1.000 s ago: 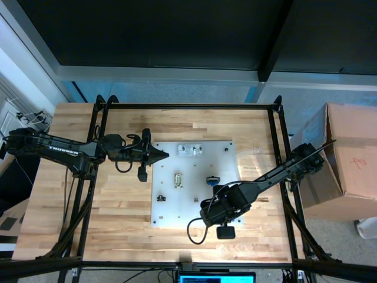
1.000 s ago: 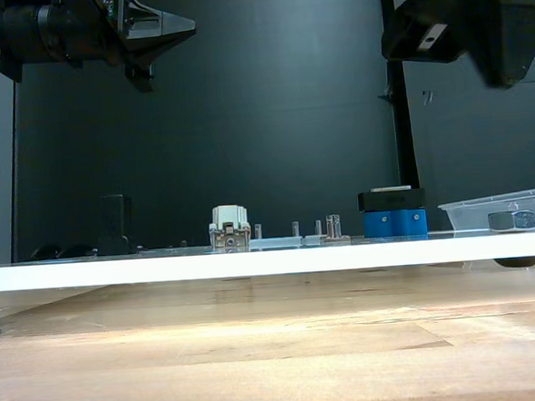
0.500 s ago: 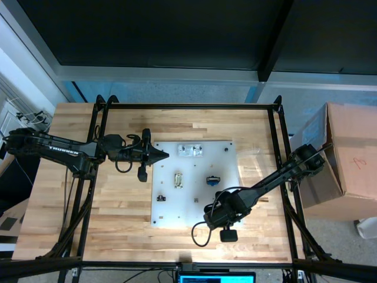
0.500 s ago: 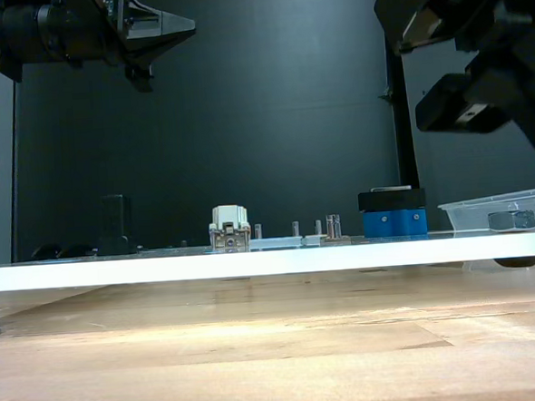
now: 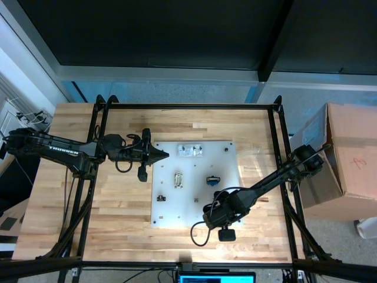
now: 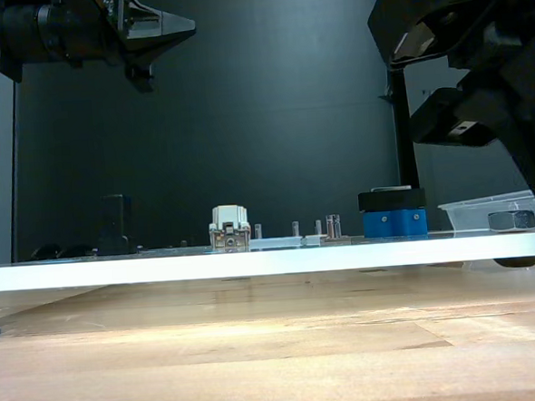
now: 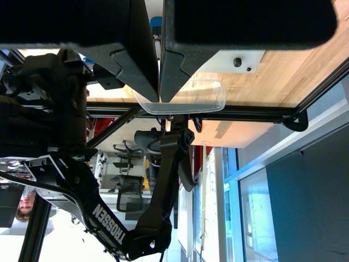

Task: Unfasten the M12 nut and place it in the container

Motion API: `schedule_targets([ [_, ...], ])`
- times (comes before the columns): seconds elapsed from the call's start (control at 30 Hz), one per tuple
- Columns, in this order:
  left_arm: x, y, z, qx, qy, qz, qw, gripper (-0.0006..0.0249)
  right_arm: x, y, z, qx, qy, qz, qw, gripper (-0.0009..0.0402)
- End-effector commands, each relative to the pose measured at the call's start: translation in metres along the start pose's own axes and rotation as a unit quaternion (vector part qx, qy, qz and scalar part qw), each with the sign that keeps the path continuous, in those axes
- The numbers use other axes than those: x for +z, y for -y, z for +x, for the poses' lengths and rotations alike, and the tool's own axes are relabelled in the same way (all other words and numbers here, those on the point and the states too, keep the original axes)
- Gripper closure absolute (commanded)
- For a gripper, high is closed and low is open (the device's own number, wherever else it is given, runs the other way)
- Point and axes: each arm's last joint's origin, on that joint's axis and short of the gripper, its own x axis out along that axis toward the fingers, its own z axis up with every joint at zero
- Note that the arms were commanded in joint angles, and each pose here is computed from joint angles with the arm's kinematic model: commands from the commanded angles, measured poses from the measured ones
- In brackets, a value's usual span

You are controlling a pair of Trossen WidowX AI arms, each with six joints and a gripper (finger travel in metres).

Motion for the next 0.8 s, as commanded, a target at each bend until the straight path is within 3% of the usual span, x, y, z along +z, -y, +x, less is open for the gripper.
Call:
schedule_targets([
  [0.03, 0.0, 0.0, 0.0, 0.0, 0.0, 0.0, 1.0, 0.0243, 0.001, 0.001, 0.0, -0.002, 0.002, 0.002, 1.0, 0.0394],
  [0.43, 0.0, 0.0, 0.0, 0.0, 0.0, 0.0, 1.0, 0.0243, 0.001, 0.003, 0.0, -0.013, 0.003, 0.004, 1.0, 0.0394],
  [0.47, 0.0, 0.0, 0.0, 0.0, 0.0, 0.0, 1.0, 0.0243, 0.0, 0.004, 0.0, -0.023, 0.003, 0.004, 1.0, 0.0394],
  [0.53, 0.0, 0.0, 0.0, 0.0, 0.0, 0.0, 1.0, 0.0243, -0.002, 0.01, -0.004, -0.098, 0.019, 0.025, 0.995, 0.0393],
  [0.6, 0.0, 0.0, 0.0, 0.0, 0.0, 0.0, 1.0, 0.0243, -0.003, 0.013, -0.01, -0.143, 0.023, 0.027, 0.989, 0.0393],
  [0.8, 0.0, 0.0, 0.0, 0.0, 0.0, 0.0, 1.0, 0.0243, -0.002, 0.012, -0.021, -0.14, 0.029, 0.027, 0.989, 0.0393],
])
